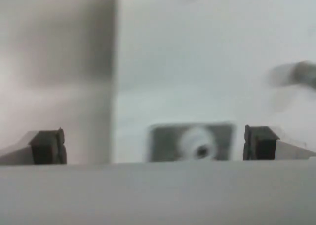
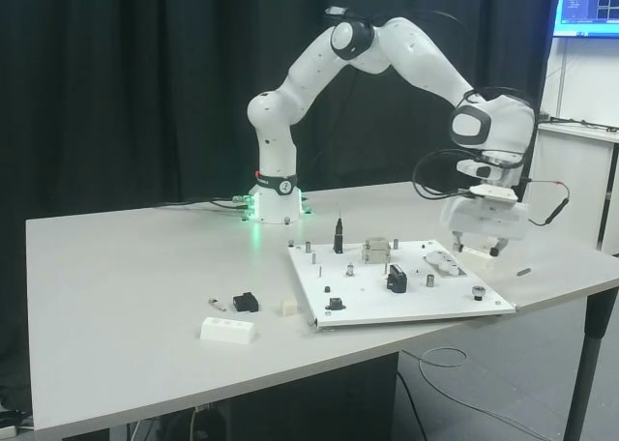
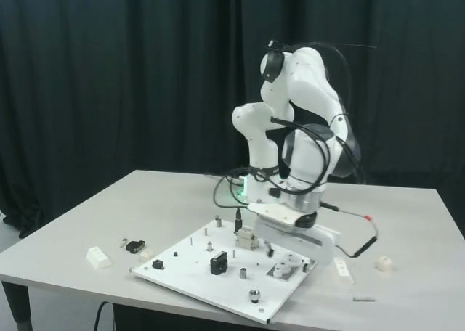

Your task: Remove round peg 4.

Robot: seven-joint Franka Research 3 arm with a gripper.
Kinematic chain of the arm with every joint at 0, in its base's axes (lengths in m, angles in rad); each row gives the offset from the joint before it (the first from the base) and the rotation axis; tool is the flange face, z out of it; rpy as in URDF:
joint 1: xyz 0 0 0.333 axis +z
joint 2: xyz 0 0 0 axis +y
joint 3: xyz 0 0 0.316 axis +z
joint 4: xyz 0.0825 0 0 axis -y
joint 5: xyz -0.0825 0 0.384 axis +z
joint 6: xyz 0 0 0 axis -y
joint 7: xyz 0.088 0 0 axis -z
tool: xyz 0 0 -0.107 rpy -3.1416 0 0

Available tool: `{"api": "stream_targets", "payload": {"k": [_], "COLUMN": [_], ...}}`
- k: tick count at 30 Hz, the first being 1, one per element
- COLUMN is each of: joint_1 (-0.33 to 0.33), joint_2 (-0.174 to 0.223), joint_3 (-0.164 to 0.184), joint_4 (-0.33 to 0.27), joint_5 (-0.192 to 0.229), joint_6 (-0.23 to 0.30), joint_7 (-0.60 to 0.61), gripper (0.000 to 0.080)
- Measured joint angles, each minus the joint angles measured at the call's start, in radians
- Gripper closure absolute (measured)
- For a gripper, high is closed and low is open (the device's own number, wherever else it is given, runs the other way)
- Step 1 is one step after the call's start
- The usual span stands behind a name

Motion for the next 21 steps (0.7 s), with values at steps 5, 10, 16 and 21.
{"api": "stream_targets", "payload": {"k": [5,10,16,21], "joint_1": [-0.046,-0.099,-0.168,-0.221], "joint_2": [-0.003,-0.006,-0.014,-0.018], "joint_3": [0.001,0.015,0.054,0.089], "joint_4": [0.0,0.0,0.0,-0.001], "joint_5": [-0.016,-0.017,-0.017,-0.018], "joint_6": [-0.014,-0.024,-0.032,-0.032], "joint_7": [-0.014,-0.042,-0.071,-0.103], "gripper": [0.0003,0.0003,0.0003,0.0003]}}
